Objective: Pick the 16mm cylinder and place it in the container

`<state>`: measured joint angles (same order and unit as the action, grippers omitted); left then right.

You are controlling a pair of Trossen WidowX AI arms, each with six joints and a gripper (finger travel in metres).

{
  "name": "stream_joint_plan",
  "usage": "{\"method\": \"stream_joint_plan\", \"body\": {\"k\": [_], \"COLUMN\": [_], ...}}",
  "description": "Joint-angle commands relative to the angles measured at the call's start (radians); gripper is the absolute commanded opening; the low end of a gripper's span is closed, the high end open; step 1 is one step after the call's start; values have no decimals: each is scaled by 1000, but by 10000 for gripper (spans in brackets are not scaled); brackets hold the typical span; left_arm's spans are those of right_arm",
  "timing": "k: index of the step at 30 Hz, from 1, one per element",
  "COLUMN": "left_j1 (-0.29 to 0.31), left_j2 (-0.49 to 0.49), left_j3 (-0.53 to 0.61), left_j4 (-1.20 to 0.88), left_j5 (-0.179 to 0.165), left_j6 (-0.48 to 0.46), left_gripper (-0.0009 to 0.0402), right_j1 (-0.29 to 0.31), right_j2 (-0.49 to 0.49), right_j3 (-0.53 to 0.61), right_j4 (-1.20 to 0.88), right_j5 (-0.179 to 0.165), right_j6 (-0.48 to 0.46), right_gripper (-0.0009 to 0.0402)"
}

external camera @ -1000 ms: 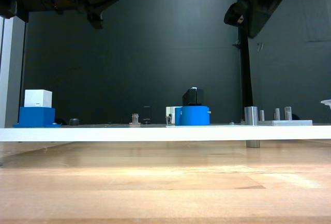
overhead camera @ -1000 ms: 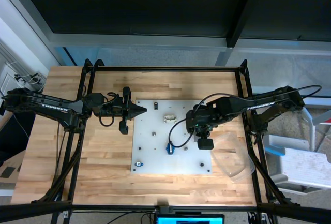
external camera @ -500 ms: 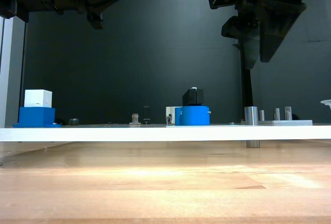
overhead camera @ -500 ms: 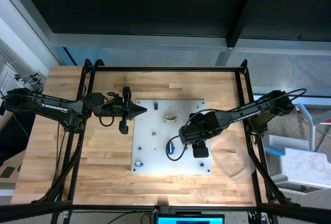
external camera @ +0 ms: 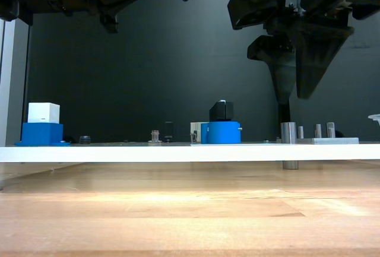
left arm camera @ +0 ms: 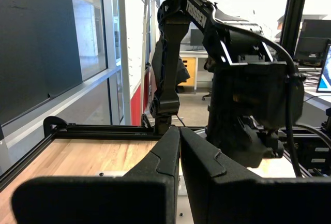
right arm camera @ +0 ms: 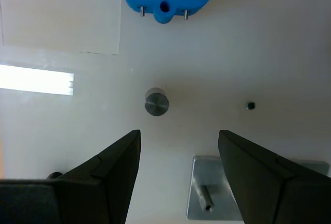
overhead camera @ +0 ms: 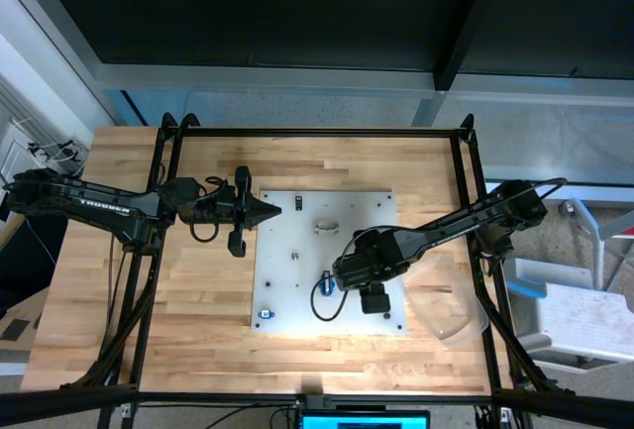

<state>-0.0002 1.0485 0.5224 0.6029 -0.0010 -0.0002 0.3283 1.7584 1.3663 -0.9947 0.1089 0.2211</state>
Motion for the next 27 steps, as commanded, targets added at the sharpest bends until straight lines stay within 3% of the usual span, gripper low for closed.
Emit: {"method": "stream_joint_plan", "body": {"k": [1,14,27], "left_j1": [0,0,0], "left_j2": [0,0,0], "left_j3": [0,0,0], "left_j4": [0,0,0], "left_j5": [0,0,0], "left_j6": [0,0,0], "left_gripper": [0,0,0], "right_j1": [3,6,6], "right_j2": [17,57,84], "right_j3": [0,0,-4], "right_j4": [18,59,87], "right_j5": [-7,-31,-31], "right_j6": [-2,-2,-13], "right_gripper": [208,208,208]}}
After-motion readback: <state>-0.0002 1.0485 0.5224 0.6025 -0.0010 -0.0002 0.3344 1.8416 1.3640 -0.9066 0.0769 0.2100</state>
